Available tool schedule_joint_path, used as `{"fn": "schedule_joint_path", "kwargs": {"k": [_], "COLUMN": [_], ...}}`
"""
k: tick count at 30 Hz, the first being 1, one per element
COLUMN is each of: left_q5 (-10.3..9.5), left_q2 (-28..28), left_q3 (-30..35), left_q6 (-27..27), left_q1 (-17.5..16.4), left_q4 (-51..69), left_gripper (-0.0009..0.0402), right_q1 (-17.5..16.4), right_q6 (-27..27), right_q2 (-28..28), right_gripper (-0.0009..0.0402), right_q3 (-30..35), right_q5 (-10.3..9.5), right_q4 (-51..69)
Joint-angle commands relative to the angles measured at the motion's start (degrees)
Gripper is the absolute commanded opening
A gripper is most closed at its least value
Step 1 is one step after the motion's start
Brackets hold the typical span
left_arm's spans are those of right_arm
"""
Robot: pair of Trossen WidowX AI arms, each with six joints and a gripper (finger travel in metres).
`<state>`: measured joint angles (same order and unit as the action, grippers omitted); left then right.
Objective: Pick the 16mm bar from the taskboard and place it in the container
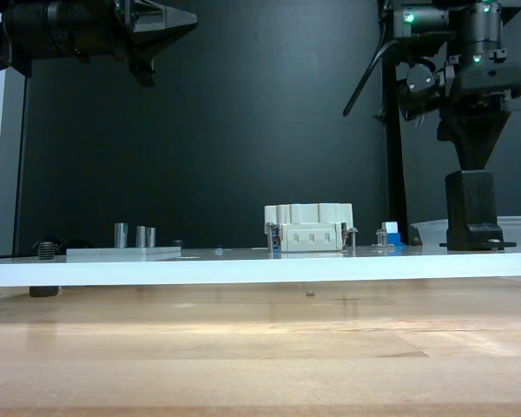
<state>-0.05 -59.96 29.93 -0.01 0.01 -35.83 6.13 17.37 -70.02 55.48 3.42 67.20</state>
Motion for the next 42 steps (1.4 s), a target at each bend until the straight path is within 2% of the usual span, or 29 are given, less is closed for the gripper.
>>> {"fn": "schedule_joint_path", "kwargs": {"k": [1, 8, 17, 34, 42], "left_q5": [0.02, 0.02, 0.02, 0.02, 0.02], "left_q2": [-0.02, -0.02, -0.02, -0.02, -0.02], "left_q3": [0.02, 0.02, 0.02, 0.02, 0.02], "left_q6": [0.0, 0.0, 0.0, 0.0, 0.0], "left_q1": [0.0, -0.02, 0.0, -0.02, 0.0], "left_q4": [0.0, 0.0, 0.0, 0.0, 0.0], "left_gripper": [0.0, 0.0, 0.0, 0.0, 0.0], "right_q1": [1.44, 3.76, 3.76, 3.74, 3.74], "right_q6": [0.11, 0.13, 0.63, 1.4, 1.42], "right_q2": [0.33, 1.73, 1.9, 1.9, 1.9], "right_gripper": [0.002, 0.003, 0.0101, 0.02, 0.0212], "right_q3": [-0.9, -3.93, -4.13, -4.13, -4.13], "right_q5": [0.02, 0.0, 0.04, 0.02, -0.02], "right_q4": [0.24, 0.24, 0.09, 0.46, 0.44]}}
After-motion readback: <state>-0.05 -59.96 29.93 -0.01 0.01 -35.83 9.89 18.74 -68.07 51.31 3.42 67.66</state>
